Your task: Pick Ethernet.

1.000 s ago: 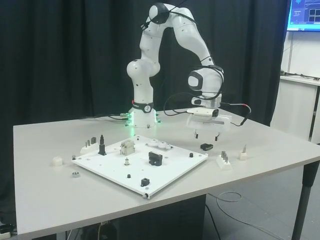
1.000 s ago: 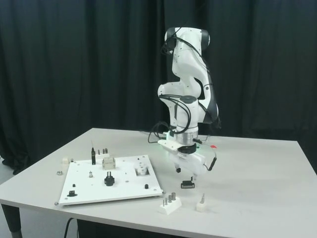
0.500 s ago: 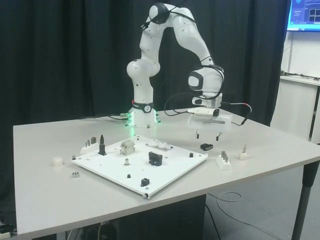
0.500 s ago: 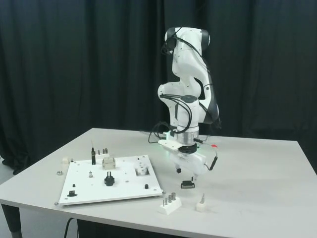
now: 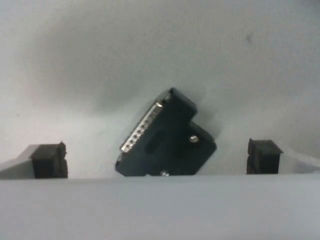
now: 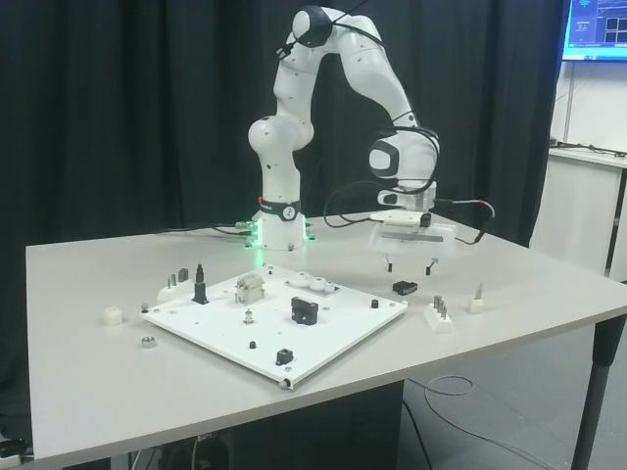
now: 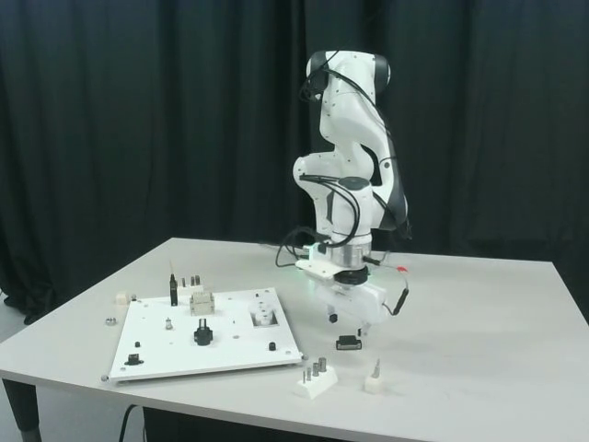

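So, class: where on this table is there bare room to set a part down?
Bare grey table lies beyond the hand, and in front of the white board. It is crowded between the board's edge, the black connector and the two white pin blocks.

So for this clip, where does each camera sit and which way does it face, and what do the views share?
Wrist view: on the arm's wrist, looking down past both fingertips at the black connector on the grey table.
First room view: off one table corner, facing the arm, the open gripper and the white board.
Second room view: off another side, facing the same arm and board.
All three views show the connector under the gripper.
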Motion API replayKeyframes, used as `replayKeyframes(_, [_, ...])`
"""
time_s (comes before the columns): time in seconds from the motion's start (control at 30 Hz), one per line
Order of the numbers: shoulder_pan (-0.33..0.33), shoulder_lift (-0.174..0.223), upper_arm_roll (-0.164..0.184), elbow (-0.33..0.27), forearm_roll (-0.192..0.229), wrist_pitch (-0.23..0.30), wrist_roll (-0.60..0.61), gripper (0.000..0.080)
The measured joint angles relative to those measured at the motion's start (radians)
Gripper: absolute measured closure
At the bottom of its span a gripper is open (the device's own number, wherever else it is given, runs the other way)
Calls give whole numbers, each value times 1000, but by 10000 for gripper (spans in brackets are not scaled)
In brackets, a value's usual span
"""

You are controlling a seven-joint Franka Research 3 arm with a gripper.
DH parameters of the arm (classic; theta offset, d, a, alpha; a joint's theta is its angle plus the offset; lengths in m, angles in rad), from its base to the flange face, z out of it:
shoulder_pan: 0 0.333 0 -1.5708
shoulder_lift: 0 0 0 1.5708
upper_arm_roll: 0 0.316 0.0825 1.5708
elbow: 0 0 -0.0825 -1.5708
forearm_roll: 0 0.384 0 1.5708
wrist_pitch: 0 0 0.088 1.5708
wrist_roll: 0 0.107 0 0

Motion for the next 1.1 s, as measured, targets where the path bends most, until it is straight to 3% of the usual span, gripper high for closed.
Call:
replayKeyframes(0.37, [0, -6, 32, 19, 0, 41, 38, 3])
replayKeyframes(0.7, [0, 1, 76, 80, 0, 61, 96, 3])
replayKeyframes(0.87, [0, 30, 100, 132, 0, 68, 118, 3])
replayKeyframes(1.1, [0, 104, 122, 230, 0, 64, 135, 3])
